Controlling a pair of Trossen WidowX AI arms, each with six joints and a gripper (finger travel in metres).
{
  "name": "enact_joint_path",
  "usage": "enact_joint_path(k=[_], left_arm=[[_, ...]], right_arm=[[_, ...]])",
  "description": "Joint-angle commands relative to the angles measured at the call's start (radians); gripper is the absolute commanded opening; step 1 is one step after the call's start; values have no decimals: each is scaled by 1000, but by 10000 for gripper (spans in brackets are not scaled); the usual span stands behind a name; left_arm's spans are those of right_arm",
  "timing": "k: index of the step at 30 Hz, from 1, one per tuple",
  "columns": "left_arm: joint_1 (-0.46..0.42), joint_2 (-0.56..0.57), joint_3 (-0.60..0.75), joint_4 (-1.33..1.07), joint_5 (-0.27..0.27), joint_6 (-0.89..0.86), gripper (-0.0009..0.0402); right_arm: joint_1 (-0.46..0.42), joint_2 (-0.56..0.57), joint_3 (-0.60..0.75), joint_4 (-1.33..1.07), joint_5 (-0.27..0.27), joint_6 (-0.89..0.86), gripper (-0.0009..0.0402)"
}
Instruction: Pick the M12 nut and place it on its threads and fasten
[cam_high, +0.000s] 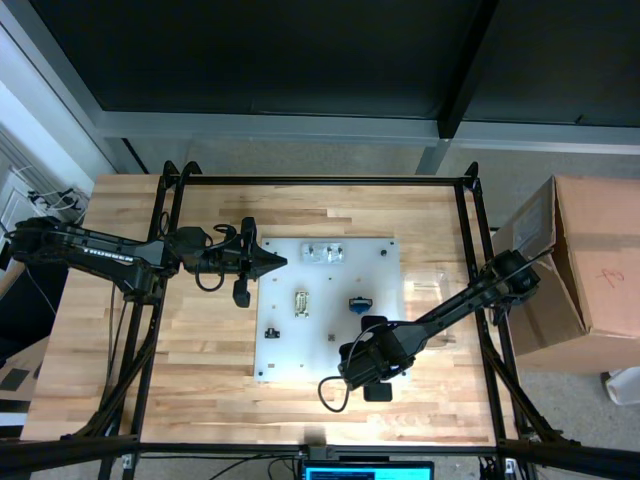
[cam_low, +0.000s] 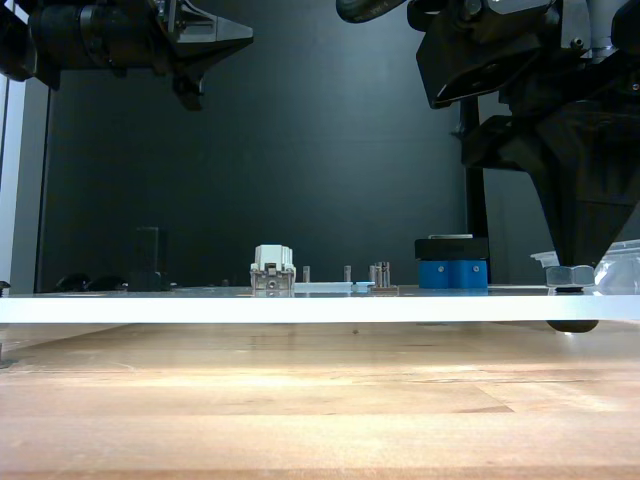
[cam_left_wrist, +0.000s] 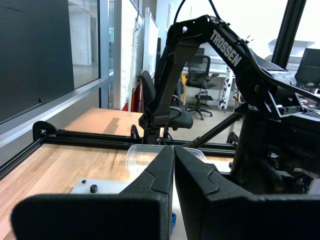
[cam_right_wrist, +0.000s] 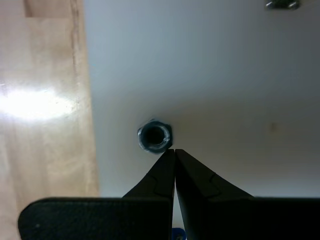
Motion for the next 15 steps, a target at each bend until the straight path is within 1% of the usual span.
enact_joint_path(k=[1, 2, 3, 4, 8, 10, 12, 15], left_arm=[[0, 0, 0, 0, 0, 0, 0], [0, 0, 0, 0, 0, 0, 0], [0, 0, 0, 0, 0, 0, 0], [0, 0, 0, 0, 0, 0, 0], [0, 0, 0, 0, 0, 0, 0], [0, 0, 0, 0, 0, 0, 0], [0, 0, 0, 0, 0, 0, 0], [0, 0, 0, 0, 0, 0, 0]], right_arm=[[-1, 2, -1, 11, -174, -31, 0], [-1, 2, -1, 10, -194, -43, 0], [-1, 2, -1, 6, -193, -53, 0], [-1, 2, -1, -3, -177, -53, 0], [-2, 0, -1, -41, -29, -39, 0], [-2, 0, -1, -48, 27, -29, 0], [-2, 0, -1, -52, 67, -15, 0], [-2, 0, -1, -39, 74, -14, 0]])
